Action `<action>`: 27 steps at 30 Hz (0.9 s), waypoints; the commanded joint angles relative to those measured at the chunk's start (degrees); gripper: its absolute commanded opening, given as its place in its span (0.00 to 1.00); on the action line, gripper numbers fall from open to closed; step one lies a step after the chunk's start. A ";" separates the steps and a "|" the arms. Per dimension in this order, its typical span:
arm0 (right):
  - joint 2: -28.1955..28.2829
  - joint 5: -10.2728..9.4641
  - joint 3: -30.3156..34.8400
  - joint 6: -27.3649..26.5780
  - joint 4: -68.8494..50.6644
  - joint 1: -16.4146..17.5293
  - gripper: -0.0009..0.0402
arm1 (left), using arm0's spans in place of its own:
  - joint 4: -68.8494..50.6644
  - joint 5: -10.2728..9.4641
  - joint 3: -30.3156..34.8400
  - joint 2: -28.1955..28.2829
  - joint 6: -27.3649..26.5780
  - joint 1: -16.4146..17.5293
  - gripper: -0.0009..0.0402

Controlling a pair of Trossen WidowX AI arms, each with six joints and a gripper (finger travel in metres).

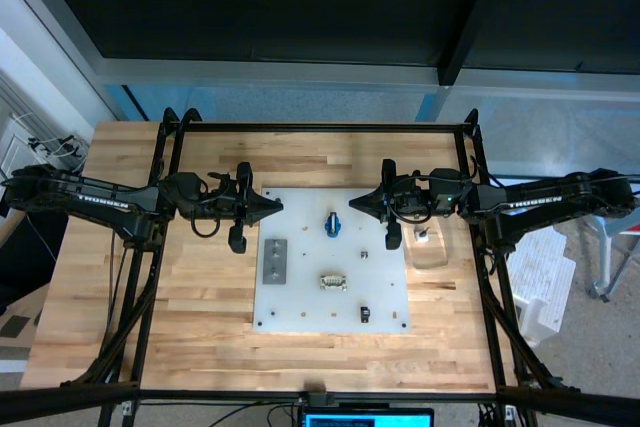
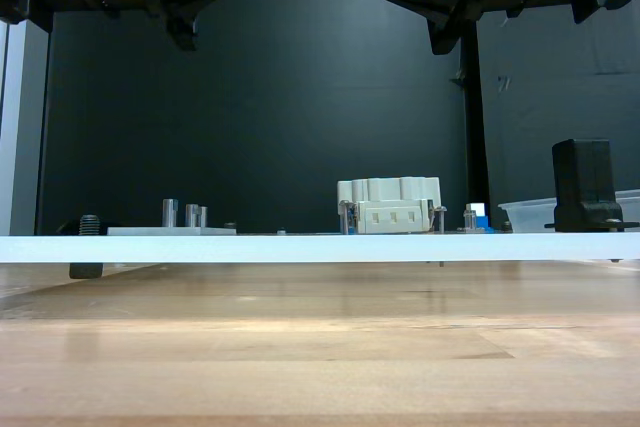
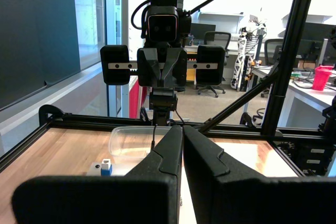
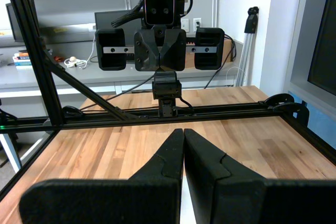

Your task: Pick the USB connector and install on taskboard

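Starting at your left, note the left gripper point(image 1: 275, 205) held level, high above the far left corner of the taskboard point(image 1: 300, 297), its jaws pressed together on nothing. This reads as a parked posture that keeps the plate unobstructed. On the white plate, which lies flat on the bench point(image 1: 180, 327), you will find the grey metal block point(image 1: 274, 260) toward the left side, then the blue part point(image 1: 333, 224) near the far edge. The D-shaped socket point(image 1: 334, 281) sits mid-plate and the small black part point(image 1: 366, 314) toward the near right. All are fixed upright and apart from one another, presumably so each station can be reached from above. The right gripper point(image 1: 355, 204) mirrors the left, pointing inward over the far part of the plate, jaws likewise closed and empty. Just beside the plate's right edge sits a clear tray point(image 1: 432, 253) holding a small pale item, which I judge to be the USB connector point(image 1: 424, 236). It is not yet picked. Its position near the right arm suggests you should expect that arm to fetch it. Which fitting on the plate receives it I cannot tell.
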 commanded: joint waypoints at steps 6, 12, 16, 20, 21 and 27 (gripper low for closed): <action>0.04 0.02 0.00 0.07 2.27 0.07 0.02 | 0.02 0.00 0.00 0.02 0.02 0.02 0.02; -0.22 -0.07 0.09 0.15 0.98 0.11 0.02 | 0.02 0.00 0.00 0.02 0.02 0.02 0.02; -2.54 0.02 3.37 -1.97 -11.98 0.09 0.02 | 0.02 0.00 0.02 0.02 0.02 0.02 0.02; -4.72 -0.02 7.50 -3.02 -25.77 0.04 0.02 | 0.02 0.00 0.00 0.02 0.02 0.00 0.02; -5.18 -0.04 8.35 -2.99 -29.00 0.02 0.02 | 0.02 0.00 0.00 0.02 0.02 0.00 0.02; -7.69 0.00 12.55 -2.86 -48.22 0.04 0.02 | 0.02 0.00 0.02 0.02 0.02 0.00 0.02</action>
